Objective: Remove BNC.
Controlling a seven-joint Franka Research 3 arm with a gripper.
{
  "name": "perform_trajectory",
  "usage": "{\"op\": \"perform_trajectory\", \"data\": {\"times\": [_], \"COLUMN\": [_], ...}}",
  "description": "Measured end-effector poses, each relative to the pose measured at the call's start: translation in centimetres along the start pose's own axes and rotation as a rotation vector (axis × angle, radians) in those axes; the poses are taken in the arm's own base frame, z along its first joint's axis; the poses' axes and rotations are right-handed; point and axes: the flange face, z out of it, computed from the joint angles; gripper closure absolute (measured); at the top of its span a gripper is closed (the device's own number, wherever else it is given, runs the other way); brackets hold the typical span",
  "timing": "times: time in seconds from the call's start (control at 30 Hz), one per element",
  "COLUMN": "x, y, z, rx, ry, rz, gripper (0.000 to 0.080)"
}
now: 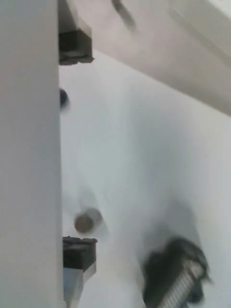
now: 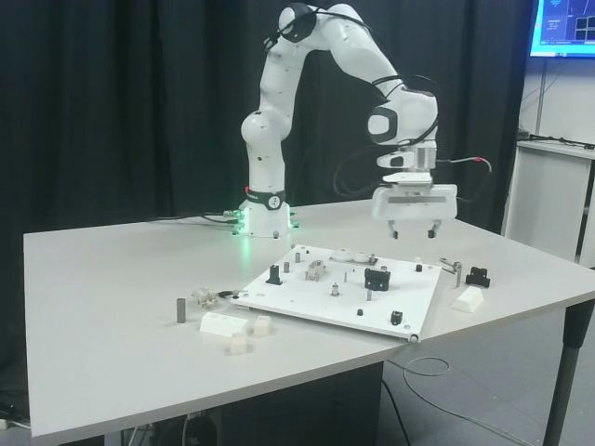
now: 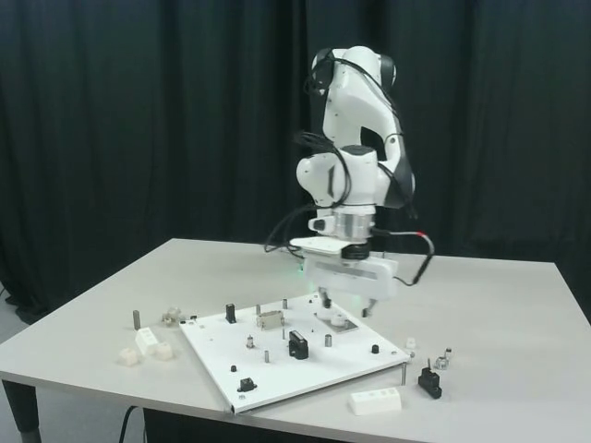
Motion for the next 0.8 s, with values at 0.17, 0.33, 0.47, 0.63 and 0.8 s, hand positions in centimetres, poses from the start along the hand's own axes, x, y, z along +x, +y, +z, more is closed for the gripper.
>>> {"op": "perform_trajectory", "data": {"times": [0.17, 0.33, 0.47, 0.63, 0.8], "x": [3.1, 6.0, 8.3, 10.8, 12.6], "y": [0.6, 1.1, 1.6, 2.3, 3.1], "z": [-0.5, -1.1, -1.5, -1.8, -2.0], "rx": [0.003, 0.008, 0.009, 0.003, -0.005], "ry": [0.018, 0.041, 0.059, 0.069, 0.069], "rz": [0.042, 0.07, 0.072, 0.041, 0.007], "gripper": [0.0003, 0.0003, 0.0003, 0.0003, 0.0003]}}
